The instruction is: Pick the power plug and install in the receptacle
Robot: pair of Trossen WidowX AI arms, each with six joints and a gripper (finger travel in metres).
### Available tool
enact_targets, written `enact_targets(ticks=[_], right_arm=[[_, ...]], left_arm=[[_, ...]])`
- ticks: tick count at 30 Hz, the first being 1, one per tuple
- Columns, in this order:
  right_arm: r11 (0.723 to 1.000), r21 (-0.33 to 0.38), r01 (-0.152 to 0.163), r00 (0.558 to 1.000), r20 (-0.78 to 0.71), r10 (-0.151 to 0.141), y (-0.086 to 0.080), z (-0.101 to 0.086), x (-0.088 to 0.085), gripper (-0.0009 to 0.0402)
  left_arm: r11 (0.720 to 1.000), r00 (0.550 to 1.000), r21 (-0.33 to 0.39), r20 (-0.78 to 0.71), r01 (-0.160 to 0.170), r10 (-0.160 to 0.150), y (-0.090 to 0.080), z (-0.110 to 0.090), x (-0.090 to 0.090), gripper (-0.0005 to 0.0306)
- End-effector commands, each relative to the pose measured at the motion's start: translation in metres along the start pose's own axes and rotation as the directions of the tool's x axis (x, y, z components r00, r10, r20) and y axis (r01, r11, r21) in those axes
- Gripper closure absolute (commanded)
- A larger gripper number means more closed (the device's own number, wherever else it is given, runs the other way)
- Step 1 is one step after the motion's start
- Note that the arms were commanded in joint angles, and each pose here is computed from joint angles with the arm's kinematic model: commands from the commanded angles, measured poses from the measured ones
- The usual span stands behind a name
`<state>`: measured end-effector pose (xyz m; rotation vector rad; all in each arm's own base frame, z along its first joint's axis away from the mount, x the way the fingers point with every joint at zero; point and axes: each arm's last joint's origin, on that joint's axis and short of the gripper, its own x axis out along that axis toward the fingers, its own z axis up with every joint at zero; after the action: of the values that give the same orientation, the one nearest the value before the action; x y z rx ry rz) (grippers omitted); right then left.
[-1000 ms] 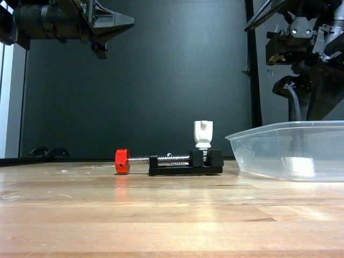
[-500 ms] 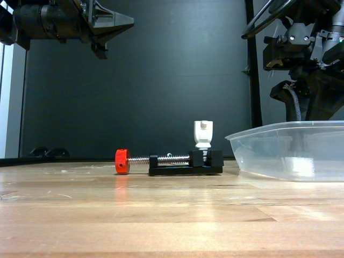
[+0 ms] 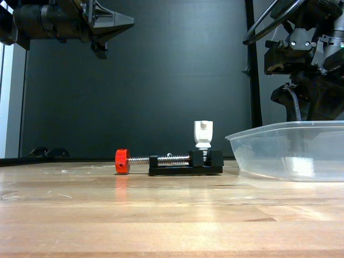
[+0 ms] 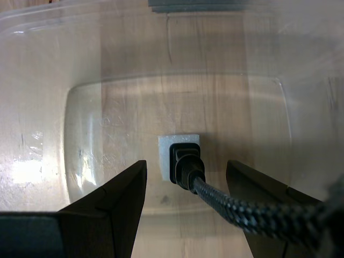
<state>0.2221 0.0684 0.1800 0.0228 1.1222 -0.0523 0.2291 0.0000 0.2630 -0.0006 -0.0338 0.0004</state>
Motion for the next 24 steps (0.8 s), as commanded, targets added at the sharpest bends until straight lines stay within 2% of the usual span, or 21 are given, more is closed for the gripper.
enact_targets(ticks=[1,11,24], right_arm=[[1.000,0.001,0.000,1.000,0.002,0.000,-0.0003,-0.0017,0.0019,0.0188],[1.000,0.002,0.001,1.000,0.010,-0.001,-0.0007,-0.0039,0.0046,0.0193],[1.000,0.002,-0.001,1.000,0.013,0.001,-0.0006,-0.0037,0.0047,0.0248]], left_arm=[[1.000,1.000,0.000,0.000,0.000,0.000,0.0001,0.0000,0.0000,0.0300],[1.000,1.000,0.000,0.000,0.000,0.000,0.0000,0.0000,0.0000,0.0300],[1.000,1.000,0.000,0.000,0.000,0.000,0.0001,0.0000,0.0000,0.0300]])
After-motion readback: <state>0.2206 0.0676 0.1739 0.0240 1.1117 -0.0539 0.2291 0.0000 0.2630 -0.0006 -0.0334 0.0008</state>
